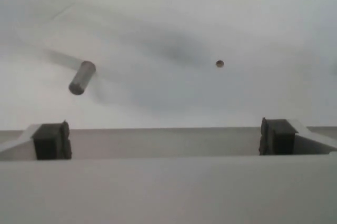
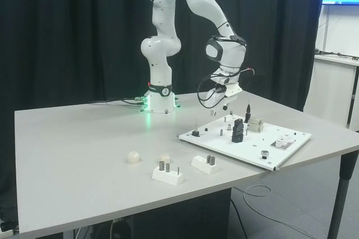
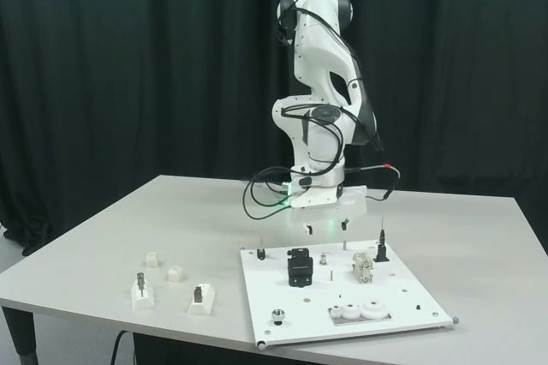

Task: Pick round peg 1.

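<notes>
Even room light, soft wrist picture.
Both room views bright against a black curtain (image 2: 73, 31); faint shadows under parts on the grey table (image 2: 84, 155); green glow at the arm's base (image 2: 159, 100). Wrist view hazy: peg (image 1: 82, 77) streaked, diffuse grey shadow patches on white surface.

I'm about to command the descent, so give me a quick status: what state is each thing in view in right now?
gripper: open, holding nothing, hanging above the board.
round peg: standing upright on the board, untouched, off to one side of the gripper.
white board: lying flat on the table, parts standing on it.
small holders: resting on the table, pegs upright in them.
grey table: bearing the board and holders.
</notes>
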Robot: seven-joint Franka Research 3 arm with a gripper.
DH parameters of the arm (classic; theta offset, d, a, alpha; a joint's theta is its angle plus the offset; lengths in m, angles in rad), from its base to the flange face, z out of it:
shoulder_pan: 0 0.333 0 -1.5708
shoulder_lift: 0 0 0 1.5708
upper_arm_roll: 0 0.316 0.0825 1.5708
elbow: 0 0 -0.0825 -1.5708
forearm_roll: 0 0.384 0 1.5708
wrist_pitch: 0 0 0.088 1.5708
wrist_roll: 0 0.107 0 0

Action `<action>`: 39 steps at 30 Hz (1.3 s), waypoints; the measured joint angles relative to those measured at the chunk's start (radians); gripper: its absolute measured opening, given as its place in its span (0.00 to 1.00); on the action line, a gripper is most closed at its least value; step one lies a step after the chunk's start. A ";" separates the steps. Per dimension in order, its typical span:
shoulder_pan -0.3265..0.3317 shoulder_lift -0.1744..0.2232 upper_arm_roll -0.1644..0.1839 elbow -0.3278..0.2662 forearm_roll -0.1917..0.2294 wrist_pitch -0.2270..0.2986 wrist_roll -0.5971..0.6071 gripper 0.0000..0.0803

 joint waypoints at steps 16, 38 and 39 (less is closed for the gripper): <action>0.000 -0.031 0.009 0.007 0.000 -0.029 0.008 1.00; -0.001 -0.034 0.011 0.025 -0.002 -0.043 -0.054 1.00; -0.001 -0.034 0.010 0.027 -0.002 -0.043 -0.054 1.00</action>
